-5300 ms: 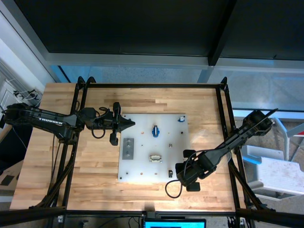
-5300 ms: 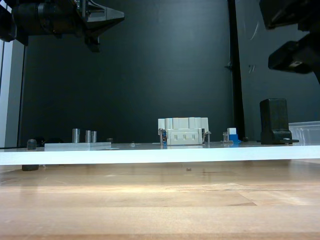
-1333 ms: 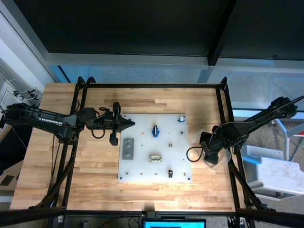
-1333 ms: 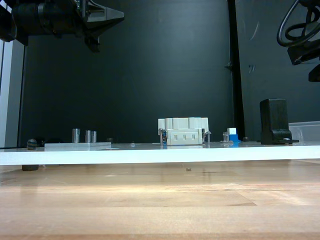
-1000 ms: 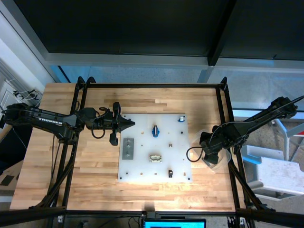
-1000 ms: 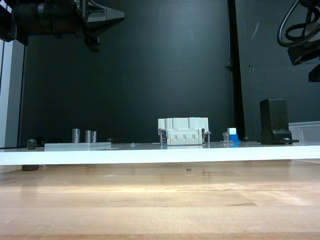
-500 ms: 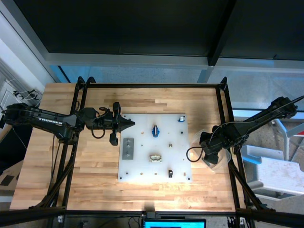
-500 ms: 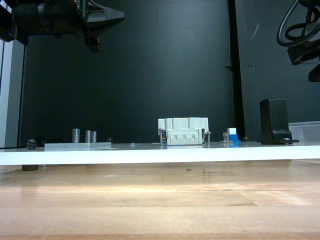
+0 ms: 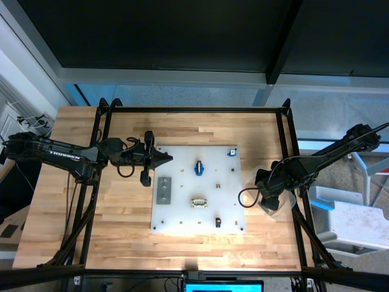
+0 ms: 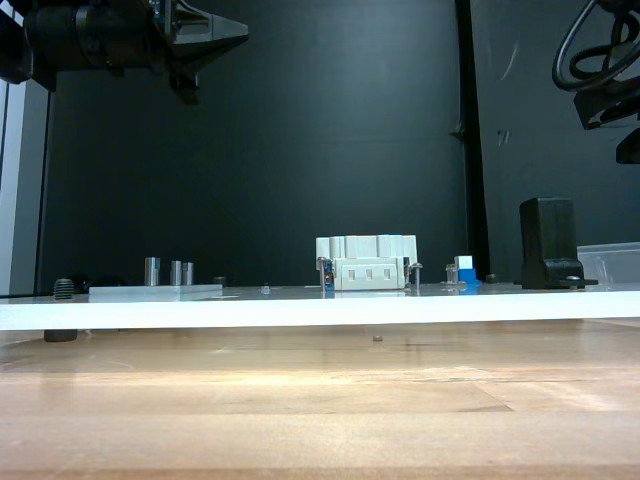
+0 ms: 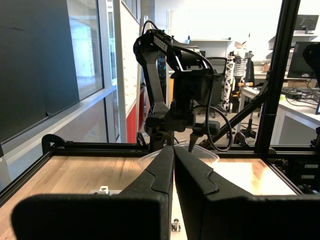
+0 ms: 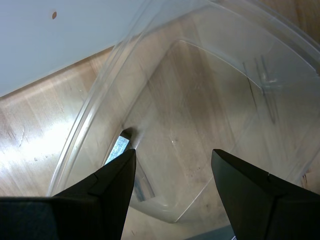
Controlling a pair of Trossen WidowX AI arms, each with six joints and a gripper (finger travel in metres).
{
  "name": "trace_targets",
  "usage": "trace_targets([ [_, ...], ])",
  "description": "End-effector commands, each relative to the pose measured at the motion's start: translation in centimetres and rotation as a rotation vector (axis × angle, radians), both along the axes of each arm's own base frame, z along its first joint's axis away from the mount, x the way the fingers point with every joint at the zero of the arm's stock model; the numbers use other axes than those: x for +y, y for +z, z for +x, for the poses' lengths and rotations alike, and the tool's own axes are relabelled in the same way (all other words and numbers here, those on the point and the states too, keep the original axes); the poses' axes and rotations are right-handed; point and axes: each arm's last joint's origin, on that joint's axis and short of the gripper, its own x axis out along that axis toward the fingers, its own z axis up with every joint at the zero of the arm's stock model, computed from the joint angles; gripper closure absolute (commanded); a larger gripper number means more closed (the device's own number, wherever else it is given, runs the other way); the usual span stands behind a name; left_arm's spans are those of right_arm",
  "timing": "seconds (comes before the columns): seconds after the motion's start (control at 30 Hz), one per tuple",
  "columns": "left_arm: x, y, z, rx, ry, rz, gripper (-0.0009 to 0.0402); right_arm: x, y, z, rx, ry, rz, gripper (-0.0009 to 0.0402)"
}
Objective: Pick the 16mm bar from the taskboard and place it in the container
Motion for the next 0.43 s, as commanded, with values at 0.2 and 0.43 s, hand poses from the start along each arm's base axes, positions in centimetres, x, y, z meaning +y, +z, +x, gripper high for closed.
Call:
trace_targets([
  [0.2, 0.01, 0.00, 0.01, 0.000, 0.000, 0.000, 0.0393, 0.09, 0.05, 0.18, -0.019, 0.000, 0.009, 0.0183],
  [0.43, 0.00, 0.00, 0.01, 0.000, 0.000, 0.000, 0.0393, 0.10, 0.05, 0.18, -0.020, 0.000, 0.010, 0.0183],
])
